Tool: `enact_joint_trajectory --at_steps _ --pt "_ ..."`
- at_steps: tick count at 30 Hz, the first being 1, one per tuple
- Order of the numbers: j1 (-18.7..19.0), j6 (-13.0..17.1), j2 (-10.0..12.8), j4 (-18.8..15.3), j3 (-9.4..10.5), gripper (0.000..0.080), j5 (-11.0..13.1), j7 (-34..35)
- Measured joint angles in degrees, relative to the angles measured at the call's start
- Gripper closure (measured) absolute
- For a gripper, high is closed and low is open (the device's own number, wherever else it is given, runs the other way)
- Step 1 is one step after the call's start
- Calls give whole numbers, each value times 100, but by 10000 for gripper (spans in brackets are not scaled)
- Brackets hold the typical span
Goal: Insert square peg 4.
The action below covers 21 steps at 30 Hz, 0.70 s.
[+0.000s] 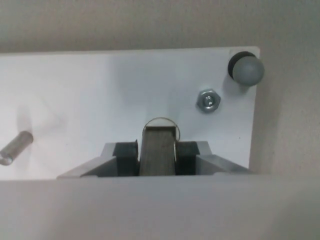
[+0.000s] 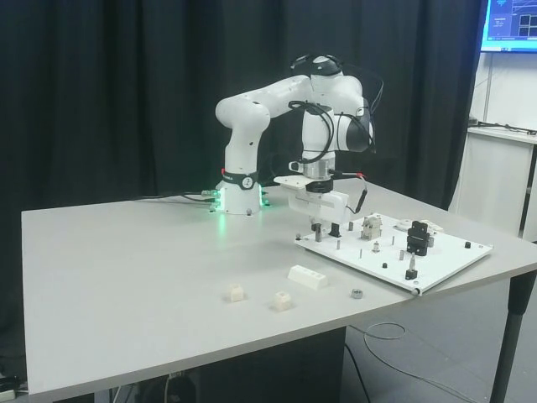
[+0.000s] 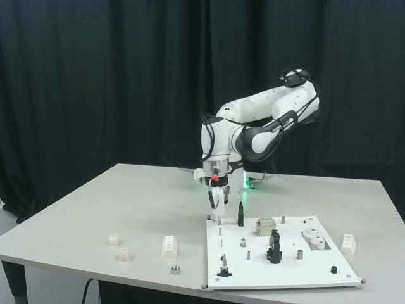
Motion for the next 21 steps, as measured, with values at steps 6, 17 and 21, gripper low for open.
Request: enact_joint_trajectory --at_steps 6,17,21 --pt "0 29 0 0 9 647 0 -9" --pt "0 47 2 0 13 647 0 -34" --pt "2 47 2 0 14 647 -1 -69"
